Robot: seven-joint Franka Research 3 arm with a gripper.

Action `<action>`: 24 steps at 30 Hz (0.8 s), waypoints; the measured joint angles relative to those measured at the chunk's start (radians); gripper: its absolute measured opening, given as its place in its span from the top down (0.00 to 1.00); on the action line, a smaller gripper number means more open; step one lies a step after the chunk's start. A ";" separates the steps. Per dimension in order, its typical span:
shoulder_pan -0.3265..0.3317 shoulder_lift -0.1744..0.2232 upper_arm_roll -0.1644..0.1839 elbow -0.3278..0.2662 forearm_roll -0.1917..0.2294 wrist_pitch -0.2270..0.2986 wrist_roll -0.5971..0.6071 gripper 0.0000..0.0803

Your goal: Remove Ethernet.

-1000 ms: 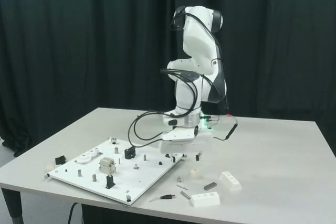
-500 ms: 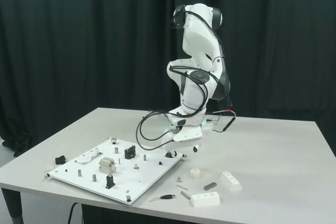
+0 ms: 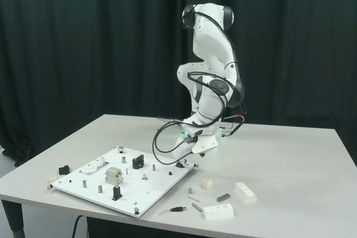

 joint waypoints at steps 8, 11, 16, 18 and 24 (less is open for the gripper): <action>-0.089 -0.017 0.108 -0.024 -0.109 -0.012 -0.007 0.00; -0.120 -0.019 0.148 -0.028 -0.144 -0.015 -0.012 0.00; -0.163 -0.019 0.204 -0.033 -0.180 -0.027 -0.027 0.00; -0.179 -0.019 0.223 -0.035 -0.191 -0.033 -0.034 0.00; -0.210 -0.019 0.258 -0.041 -0.214 -0.050 -0.044 0.00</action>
